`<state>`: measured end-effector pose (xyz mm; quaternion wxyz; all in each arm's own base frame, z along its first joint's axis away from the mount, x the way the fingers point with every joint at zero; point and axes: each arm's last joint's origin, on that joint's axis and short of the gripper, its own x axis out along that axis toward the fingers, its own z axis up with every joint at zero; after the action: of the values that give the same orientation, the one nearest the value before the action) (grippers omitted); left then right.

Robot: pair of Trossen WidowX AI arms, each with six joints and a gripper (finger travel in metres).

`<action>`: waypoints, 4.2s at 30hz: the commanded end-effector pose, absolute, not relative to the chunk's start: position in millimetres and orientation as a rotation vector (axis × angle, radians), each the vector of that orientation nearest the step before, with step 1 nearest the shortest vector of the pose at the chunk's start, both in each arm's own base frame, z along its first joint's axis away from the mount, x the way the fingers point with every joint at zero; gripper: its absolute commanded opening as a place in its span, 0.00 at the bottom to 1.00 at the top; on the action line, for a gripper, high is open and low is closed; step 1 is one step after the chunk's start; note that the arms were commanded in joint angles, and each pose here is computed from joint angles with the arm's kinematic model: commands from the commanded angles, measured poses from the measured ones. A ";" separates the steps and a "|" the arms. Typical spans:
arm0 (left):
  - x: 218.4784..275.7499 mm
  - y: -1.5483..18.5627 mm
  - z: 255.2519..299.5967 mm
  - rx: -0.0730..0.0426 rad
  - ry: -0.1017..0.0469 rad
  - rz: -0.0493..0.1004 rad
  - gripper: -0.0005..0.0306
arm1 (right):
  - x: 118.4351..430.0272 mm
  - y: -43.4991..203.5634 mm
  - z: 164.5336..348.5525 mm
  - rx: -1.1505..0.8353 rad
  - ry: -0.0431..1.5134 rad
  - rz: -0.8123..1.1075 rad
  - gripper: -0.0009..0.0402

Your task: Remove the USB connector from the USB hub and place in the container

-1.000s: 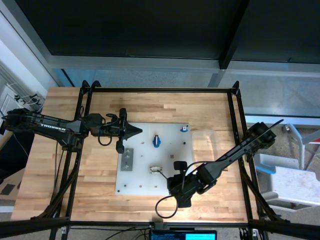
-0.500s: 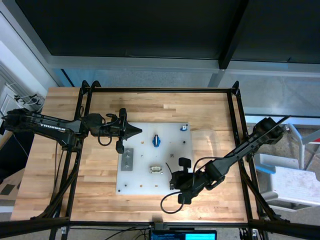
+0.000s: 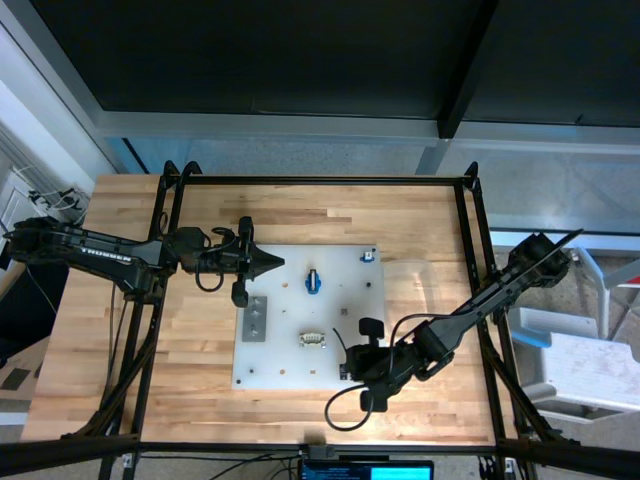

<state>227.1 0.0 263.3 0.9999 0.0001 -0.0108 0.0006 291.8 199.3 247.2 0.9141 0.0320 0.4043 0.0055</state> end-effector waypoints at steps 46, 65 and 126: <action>227.1 0.0 263.3 0.000 -0.022 0.001 0.02 | 167.3 99.4 325.3 0.255 1.160 -0.417 0.02; 227.1 0.0 263.2 0.000 -0.021 0.001 0.02 | 181.1 72.6 302.1 0.414 1.258 -0.506 0.02; 227.1 0.0 263.2 0.000 -0.021 0.001 0.02 | 190.6 73.6 256.3 0.532 1.254 -0.514 0.43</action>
<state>227.1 0.0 263.3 0.9999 0.0001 -0.0106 0.0004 190.5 73.4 256.3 0.7463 0.2431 0.5732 -0.2352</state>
